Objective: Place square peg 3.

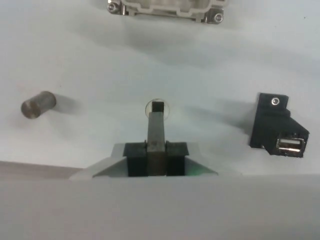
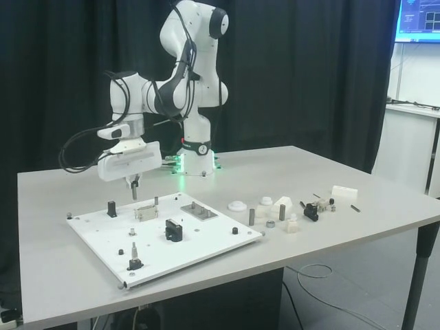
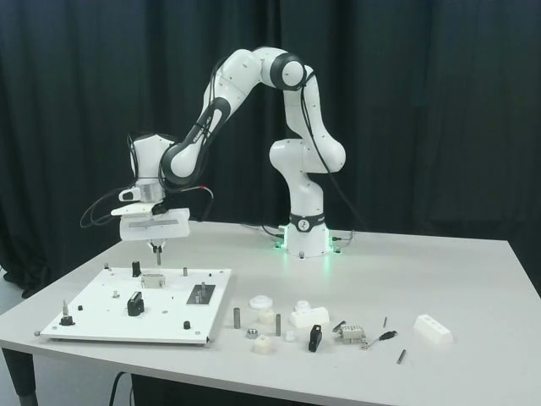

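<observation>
Gripper [image 1: 156, 150] clamped on upper end of peg [image 1: 155, 127], above board [image 2: 103, 230] hole: stiff, light, likely slippery metal.

Gripper [image 1: 157, 150] hangs over the white board [image 2: 206, 251], fingers [image 1: 134, 157] clamped on the square peg [image 1: 155, 132], whose tip is over a round hole [image 1: 157, 106] in the board.

Wrist view: bare board all round the hole. Obstacles:
- grey cylinder pin [image 1: 38, 104], left of frame, well apart;
- black USB block [image 1: 277, 127], right of frame, well apart;
- white connector housing [image 1: 165, 9], top edge of frame.

First room view: black post [image 2: 111, 208] and short pin [image 2: 156, 201] stand near the peg, left of centre. The grey surface [image 2: 330, 172] at right centre, behind the loose parts, is open.
</observation>
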You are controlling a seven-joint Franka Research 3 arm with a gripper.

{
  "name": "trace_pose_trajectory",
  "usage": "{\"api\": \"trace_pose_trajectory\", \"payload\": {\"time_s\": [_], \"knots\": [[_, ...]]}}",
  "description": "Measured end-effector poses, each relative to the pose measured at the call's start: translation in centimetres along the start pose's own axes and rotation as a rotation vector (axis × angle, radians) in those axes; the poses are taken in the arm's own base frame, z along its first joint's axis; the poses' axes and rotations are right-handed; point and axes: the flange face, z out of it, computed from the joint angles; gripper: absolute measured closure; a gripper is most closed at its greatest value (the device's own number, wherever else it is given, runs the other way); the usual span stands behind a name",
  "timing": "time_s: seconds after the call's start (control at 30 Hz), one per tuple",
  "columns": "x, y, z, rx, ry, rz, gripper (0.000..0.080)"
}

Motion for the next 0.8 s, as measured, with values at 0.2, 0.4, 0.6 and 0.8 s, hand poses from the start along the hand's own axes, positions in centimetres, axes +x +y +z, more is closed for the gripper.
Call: {"api": "trace_pose_trajectory", "payload": {"time_s": [0.2, 0.4, 0.6, 0.8], "knots": [[0.03, 0.01, -0.56, 0.001, 0.007, -0.007, 0.0730], [0.05, -0.01, -0.74, -0.001, 0.009, -0.010, 0.0730], [0.11, -0.12, -0.82, -0.001, 0.011, -0.013, 0.0730], [0.24, -0.37, -0.90, 0.000, 0.013, -0.016, 0.0730]]}}
